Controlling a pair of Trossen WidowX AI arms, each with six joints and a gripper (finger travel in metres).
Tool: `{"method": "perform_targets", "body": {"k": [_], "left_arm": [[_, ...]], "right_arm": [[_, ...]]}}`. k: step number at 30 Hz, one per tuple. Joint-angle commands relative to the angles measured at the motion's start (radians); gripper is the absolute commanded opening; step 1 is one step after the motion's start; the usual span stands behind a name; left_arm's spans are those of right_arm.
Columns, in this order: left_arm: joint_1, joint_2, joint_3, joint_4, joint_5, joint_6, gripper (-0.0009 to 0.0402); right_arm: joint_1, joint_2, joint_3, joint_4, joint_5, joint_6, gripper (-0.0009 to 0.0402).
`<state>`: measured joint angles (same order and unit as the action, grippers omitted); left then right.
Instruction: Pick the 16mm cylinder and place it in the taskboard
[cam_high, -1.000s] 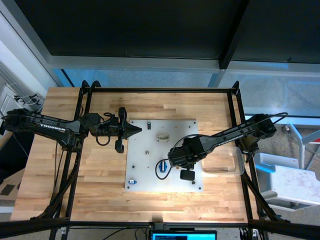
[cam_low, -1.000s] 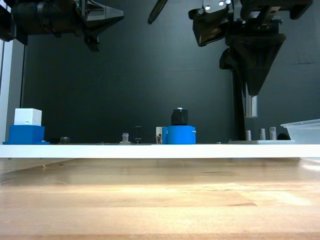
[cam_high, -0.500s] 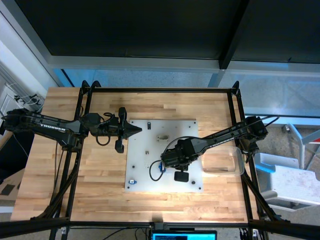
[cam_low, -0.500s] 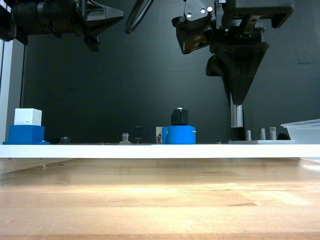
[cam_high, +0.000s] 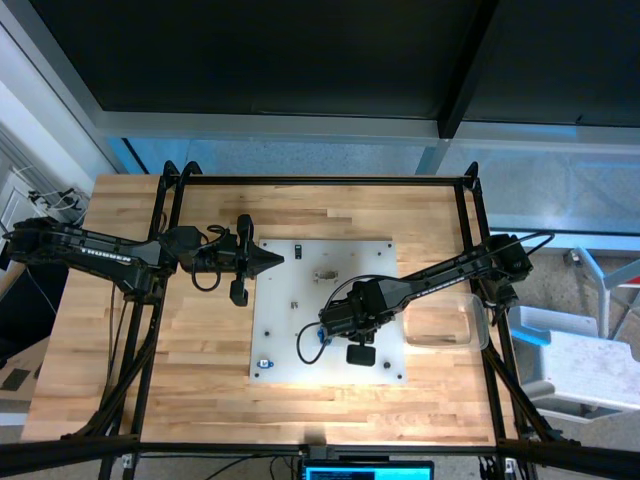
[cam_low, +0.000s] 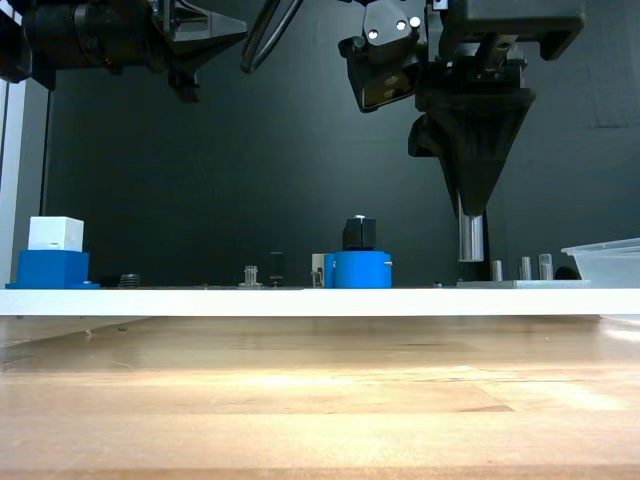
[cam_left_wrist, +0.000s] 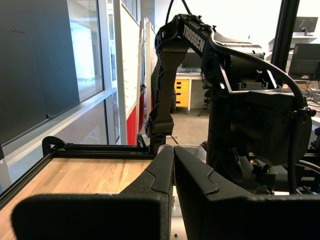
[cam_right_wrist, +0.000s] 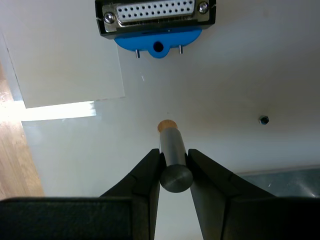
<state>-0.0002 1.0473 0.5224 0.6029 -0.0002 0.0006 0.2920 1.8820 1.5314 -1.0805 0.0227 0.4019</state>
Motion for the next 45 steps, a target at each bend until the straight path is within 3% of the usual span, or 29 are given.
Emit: {"method": "perform_targets", "body": {"k": [1,14,45], "left_arm": [[0.000,0.000,0.000,0.000,0.000,0.000,0.0000],[0.000,0.000,0.000,0.000,0.000,0.000,0.0000],[0.000,0.000,0.000,0.000,0.000,0.000,0.0000]], "right_arm": [[0.000,0.020,0.002,0.006,-0.016,0.000,0.0023],[0.000,0.032,-0.003,0.016,-0.023,0.001,0.0023],[-0.002,0.032,-0.023,0.039,0.004,0.002,0.0023]]}}
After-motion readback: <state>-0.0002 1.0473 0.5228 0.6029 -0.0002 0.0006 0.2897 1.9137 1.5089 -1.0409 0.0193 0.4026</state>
